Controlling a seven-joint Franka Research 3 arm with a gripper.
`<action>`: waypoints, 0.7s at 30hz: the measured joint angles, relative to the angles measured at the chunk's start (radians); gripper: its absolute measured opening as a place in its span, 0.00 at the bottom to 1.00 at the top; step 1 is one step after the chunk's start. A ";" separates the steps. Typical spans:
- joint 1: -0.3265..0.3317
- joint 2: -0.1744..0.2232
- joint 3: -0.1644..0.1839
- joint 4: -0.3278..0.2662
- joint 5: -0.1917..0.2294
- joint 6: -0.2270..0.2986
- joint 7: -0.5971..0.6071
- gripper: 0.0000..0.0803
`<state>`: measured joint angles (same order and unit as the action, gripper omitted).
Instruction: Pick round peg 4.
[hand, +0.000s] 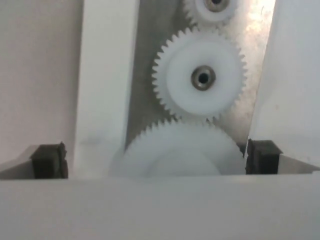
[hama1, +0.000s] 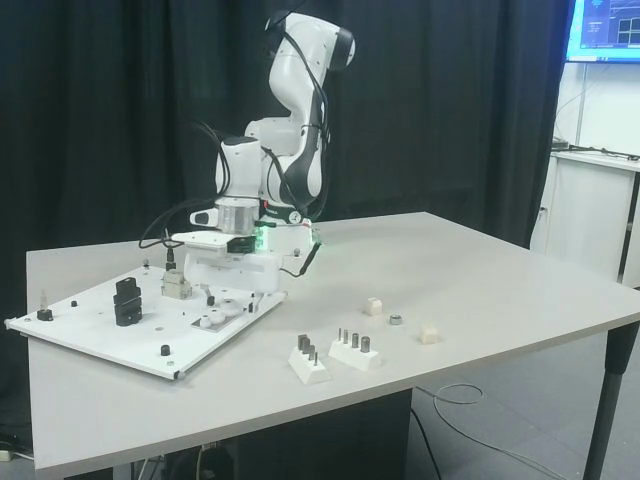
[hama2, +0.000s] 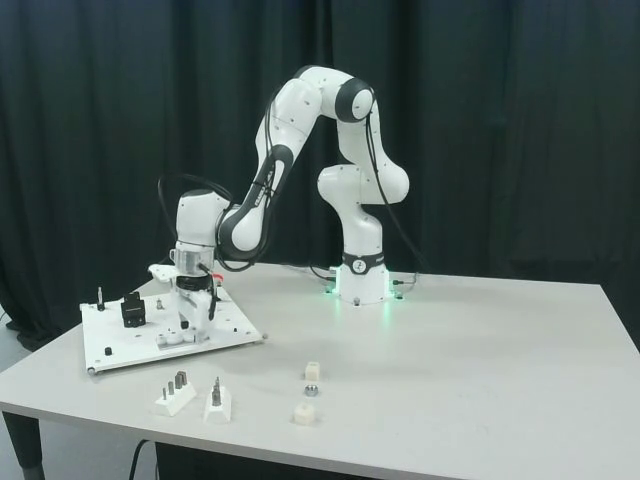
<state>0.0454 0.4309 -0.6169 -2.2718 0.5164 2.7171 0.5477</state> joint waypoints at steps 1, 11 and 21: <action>0.000 -0.003 0.000 0.000 0.000 -0.001 0.000 0.99; 0.001 -0.022 -0.010 0.000 0.000 -0.008 0.000 1.00; 0.001 -0.025 -0.016 0.007 -0.001 -0.011 0.000 1.00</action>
<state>0.0465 0.4055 -0.6329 -2.2647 0.5157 2.7062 0.5477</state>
